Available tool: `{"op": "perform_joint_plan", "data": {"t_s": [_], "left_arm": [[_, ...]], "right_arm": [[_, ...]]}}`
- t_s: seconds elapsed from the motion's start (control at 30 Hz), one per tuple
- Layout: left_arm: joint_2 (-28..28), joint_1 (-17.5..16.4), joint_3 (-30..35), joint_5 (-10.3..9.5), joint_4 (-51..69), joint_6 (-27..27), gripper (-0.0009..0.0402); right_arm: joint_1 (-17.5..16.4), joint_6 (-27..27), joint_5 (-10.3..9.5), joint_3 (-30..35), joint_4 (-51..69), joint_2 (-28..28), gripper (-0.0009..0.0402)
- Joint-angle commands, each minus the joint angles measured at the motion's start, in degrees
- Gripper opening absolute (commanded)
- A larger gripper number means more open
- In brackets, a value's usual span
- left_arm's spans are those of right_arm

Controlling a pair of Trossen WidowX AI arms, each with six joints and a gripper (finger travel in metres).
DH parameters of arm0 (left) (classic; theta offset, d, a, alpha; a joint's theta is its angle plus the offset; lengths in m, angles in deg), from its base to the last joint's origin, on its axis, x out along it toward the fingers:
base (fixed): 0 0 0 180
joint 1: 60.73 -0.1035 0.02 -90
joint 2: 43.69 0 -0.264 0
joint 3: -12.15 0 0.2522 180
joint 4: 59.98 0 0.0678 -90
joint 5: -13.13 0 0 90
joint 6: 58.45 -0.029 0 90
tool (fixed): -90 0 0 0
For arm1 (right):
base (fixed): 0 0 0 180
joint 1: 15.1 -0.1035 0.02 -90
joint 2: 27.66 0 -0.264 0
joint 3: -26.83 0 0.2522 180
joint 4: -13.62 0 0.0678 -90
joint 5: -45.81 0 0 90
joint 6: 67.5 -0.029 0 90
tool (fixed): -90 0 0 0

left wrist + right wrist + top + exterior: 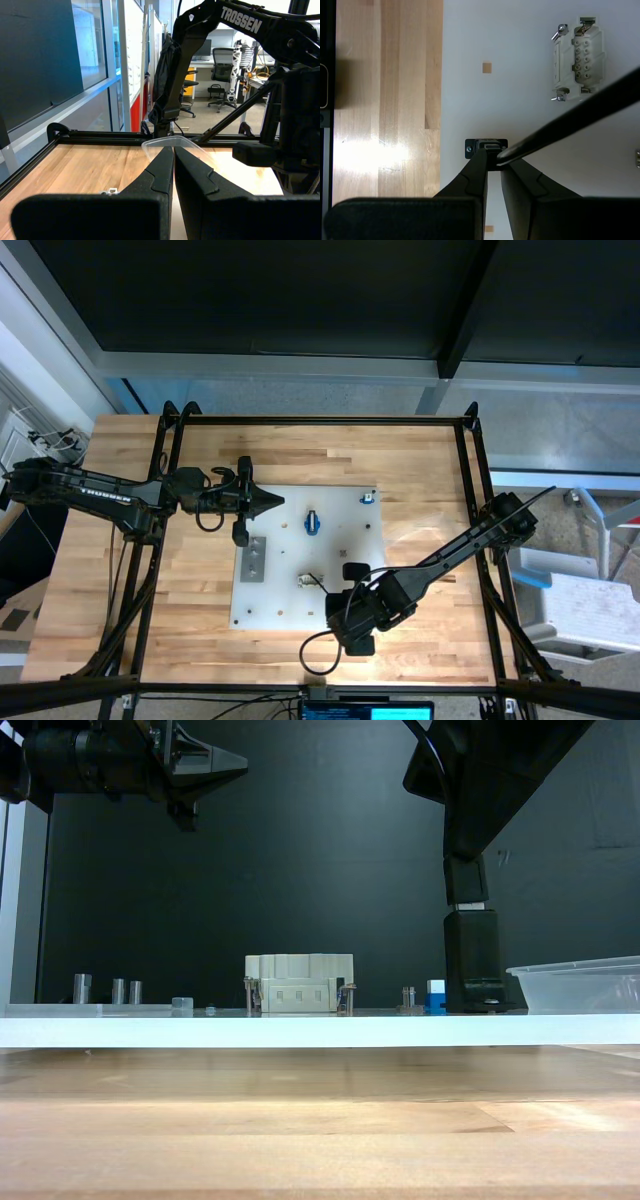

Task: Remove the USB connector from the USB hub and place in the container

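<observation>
The USB hub (pixel 471 148) is a small black block on the white board (pixel 340 505). The USB connector (pixel 560 120) is plugged into it, and its thin black lead slants away past the beige connector (pixel 577 60). My right gripper (pixel 493 155) reaches down onto the hub (pixel 352 571) with its fingers (pixel 475 170) pressed on the plug from both sides. The container (pixel 425 530), a clear tub, sits on the wood just right of the board and also shows in the low view (pixel 580 982). My left gripper (pixel 272 502) hangs shut and holding nothing, high over the board's left edge.
On the board stand a beige multi-pin connector (pixel 306 582), a blue part (pixel 312 522) and a grey plate with metal pegs (pixel 255 560). A black frame (pixel 320 421) rims the table. The right arm's cable loops near the front edge (pixel 318 658).
</observation>
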Motion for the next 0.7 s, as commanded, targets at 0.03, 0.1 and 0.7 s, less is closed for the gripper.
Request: {"op": "perform_joint_plan", "data": {"t_s": [0.03,0.1,0.7], "left_arm": [[-0.02,-0.02,0.02,0.0,-0.02,0.0,0.0001],[-0.02,0.0,0.02,0.0,-0.02,0.0,0.0001],[-0.02,0.0,0.02,0.0,-0.02,0.0,0.0001]], "right_arm": [[-0.44,-0.94,-0.15,-1.64,-2.43,0.87,0.0],[-0.63,-1.2,0.2,-2.25,-3.26,1.25,0.0],[-3.58,-5.29,5.27,-14.19,-13.33,8.66,0.0]]}}
